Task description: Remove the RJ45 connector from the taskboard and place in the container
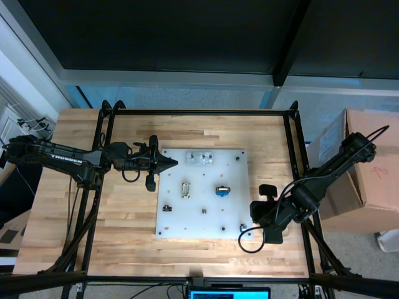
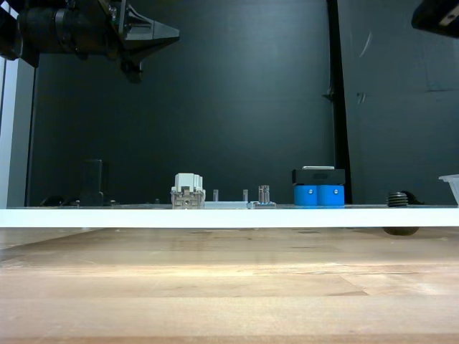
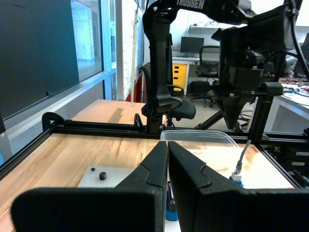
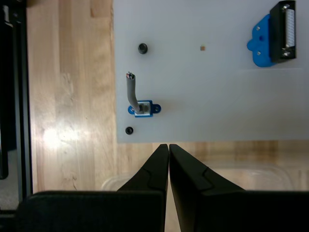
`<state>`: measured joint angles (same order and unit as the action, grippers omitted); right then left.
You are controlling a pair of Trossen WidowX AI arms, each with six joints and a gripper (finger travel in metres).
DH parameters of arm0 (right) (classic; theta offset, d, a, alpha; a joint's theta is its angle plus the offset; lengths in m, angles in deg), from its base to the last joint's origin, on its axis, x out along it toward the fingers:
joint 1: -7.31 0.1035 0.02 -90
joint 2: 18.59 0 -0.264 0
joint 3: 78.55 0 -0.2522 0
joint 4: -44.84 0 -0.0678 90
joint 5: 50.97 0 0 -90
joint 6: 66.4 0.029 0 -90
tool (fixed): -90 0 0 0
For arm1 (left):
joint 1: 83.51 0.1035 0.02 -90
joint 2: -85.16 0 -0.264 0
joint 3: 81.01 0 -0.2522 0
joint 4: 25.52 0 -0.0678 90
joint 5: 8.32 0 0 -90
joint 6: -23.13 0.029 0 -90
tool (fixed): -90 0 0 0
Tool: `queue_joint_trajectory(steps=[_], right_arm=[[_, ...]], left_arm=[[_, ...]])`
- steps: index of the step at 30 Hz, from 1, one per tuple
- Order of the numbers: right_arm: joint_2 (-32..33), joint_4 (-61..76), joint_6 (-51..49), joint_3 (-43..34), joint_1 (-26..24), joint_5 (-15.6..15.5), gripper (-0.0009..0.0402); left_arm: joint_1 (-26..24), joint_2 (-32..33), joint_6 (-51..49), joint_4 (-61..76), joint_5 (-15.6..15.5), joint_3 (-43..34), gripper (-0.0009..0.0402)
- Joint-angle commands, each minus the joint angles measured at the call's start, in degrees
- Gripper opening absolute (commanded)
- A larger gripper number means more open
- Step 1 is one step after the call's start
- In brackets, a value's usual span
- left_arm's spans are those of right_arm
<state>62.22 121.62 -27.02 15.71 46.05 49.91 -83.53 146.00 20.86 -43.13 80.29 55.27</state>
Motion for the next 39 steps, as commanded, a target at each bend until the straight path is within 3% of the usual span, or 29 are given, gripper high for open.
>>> queue_joint_trajectory(steps=[1, 11, 19, 24, 39], right_arm=[[1.38, 2.69, 0.28, -2.58, 0.04, -0.15, 0.0017], [2.99, 3.63, 1.46, -4.2, 0.15, -0.48, 0.0065], [5.01, 1.95, 2.8, -2.82, 0.15, -0.37, 0.0169], [6.1, -1.62, 2.6, -1.07, 0.26, 0.02, 0.0214], [8.98, -11.34, 2.64, 4.94, 0.68, 0.07, 0.0233]], left_arm=[[0.0, 0.02, 0.0, -0.02, 0.02, 0.0, 0.0], [0.0, 0.02, 0.02, -0.02, 0.02, 0.0, 0.0], [0.02, 0.02, 0.02, -0.02, 0.02, 0.0, 0.0], [0.0, 0.02, 0.02, -0.02, 0.02, 0.0, 0.0], [0.02, 0.02, 0.02, -0.02, 0.02, 0.0, 0.0]])
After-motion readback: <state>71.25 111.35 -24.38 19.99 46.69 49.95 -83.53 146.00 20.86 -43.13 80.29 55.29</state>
